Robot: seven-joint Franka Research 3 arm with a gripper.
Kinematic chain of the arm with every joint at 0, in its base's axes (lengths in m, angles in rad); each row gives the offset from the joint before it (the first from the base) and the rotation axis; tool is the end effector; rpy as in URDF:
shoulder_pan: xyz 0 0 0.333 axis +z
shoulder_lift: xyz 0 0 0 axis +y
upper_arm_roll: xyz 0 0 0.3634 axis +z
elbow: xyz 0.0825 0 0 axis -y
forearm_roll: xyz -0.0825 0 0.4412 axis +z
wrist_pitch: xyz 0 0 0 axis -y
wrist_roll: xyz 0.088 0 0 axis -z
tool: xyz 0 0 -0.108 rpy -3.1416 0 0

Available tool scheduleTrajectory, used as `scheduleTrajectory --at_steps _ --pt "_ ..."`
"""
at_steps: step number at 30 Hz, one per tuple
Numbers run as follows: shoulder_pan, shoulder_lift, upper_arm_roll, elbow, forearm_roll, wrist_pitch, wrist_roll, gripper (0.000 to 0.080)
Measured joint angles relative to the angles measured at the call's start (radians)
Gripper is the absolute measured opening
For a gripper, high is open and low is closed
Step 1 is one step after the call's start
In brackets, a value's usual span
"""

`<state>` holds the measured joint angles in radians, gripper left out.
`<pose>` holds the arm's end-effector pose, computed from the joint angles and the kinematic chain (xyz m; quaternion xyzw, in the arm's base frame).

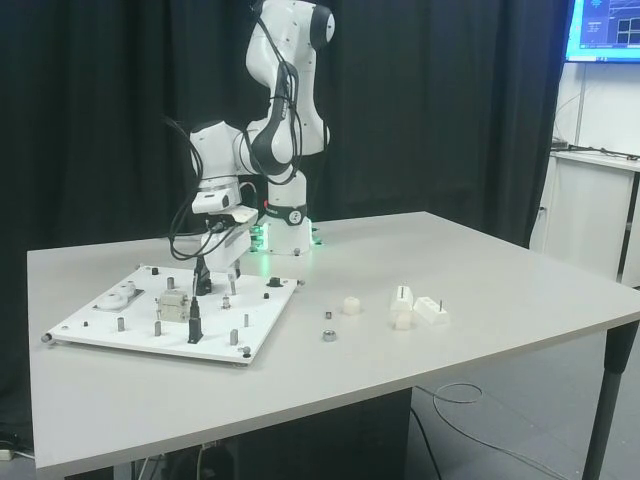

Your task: Insert square peg 2.

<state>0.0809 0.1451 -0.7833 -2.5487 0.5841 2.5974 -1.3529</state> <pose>0.3531 -0.3244 0.2230 -0.9929 -0.0723 -0.0728 0.0597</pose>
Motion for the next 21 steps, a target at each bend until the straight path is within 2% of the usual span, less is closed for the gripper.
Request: scheduleTrajectory --at_steps 13,21 --pt "0.001 0.0 0.001 0.0 0.007 -0.001 -0.009 0.007" --pt "0.004 0.002 0.002 0.0 0.066 -0.012 -0.009 0.007"
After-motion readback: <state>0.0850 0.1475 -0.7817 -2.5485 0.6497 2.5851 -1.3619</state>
